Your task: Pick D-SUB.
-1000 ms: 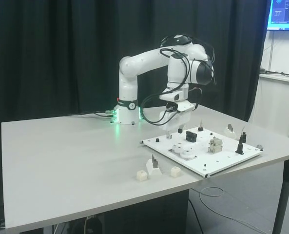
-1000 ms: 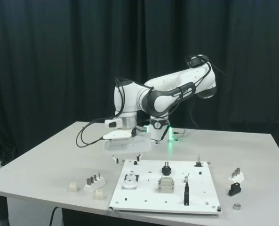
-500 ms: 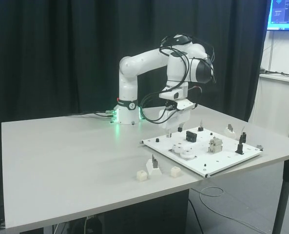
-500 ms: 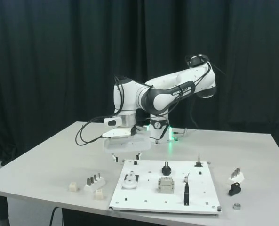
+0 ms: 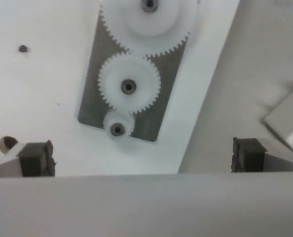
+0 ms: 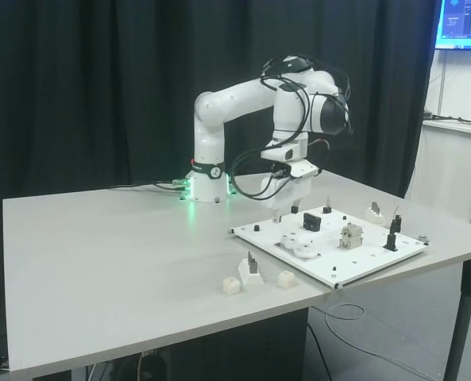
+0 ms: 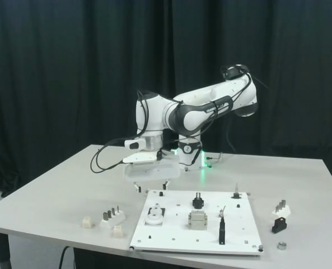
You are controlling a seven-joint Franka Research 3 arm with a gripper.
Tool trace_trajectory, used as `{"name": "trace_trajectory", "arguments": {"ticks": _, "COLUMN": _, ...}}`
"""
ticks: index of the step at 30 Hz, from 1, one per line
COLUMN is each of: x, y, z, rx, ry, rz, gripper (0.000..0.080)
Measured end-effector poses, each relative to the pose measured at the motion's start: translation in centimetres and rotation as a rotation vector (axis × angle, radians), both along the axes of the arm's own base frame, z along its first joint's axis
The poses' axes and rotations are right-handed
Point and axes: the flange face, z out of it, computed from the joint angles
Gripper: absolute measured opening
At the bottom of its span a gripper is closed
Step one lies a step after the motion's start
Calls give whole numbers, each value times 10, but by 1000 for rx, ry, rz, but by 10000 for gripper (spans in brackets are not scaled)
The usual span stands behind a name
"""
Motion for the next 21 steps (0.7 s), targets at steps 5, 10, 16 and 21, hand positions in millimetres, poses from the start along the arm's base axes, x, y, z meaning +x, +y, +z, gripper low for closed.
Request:
{"name": "trace_trajectory", "arguments": {"ticks": 5, "x": 1, "y": 10, "z": 4, "rx": 9, "ry": -6, "rz": 52, "gripper": 800}}
{"name": "trace_trajectory", "arguments": {"ticks": 10, "x": 3, "y": 27, "z": 7, "rx": 24, "ry": -7, "rz": 129, "gripper": 800}}
{"name": "trace_trajectory", "arguments": {"ticks": 16, "x": 8, "y": 57, "z": 11, "rx": 41, "ry": -17, "rz": 199, "gripper": 800}}
{"name": "trace_trajectory", "arguments": {"ticks": 21, "x": 11, "y": 86, "z": 15, "rx": 55, "ry": -28, "rz": 250, "gripper": 800}}
